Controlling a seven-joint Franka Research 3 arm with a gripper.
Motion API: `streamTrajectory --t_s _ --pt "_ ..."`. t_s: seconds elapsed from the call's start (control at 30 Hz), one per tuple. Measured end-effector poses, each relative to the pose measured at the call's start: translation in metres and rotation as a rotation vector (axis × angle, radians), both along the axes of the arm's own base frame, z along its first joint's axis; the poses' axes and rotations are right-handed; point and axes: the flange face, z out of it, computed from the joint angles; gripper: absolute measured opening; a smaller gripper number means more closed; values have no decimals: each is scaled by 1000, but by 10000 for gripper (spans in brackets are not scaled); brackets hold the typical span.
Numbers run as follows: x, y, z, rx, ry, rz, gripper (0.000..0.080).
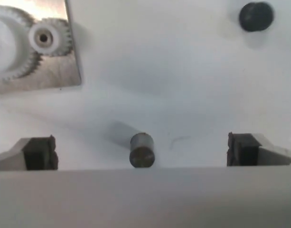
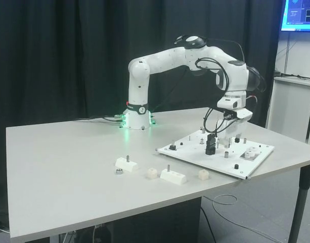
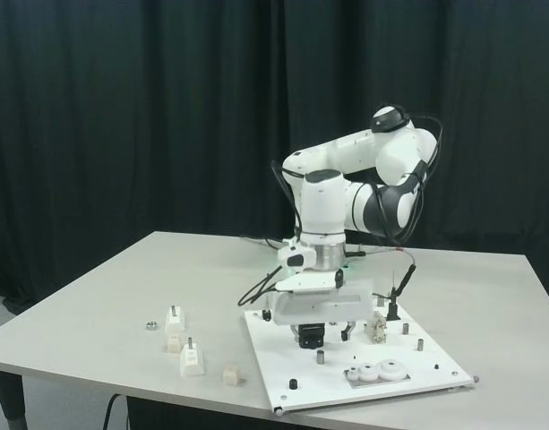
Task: Pick round peg 2.
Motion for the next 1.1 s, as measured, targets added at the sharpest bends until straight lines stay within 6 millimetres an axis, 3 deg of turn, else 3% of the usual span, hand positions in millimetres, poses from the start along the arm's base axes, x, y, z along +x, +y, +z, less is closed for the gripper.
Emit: streamTrajectory --t_s 0.37,1.1 --pt "4 2 21 4 -11 -1 800" --pt "8 5 31 -5 -26 9 800"
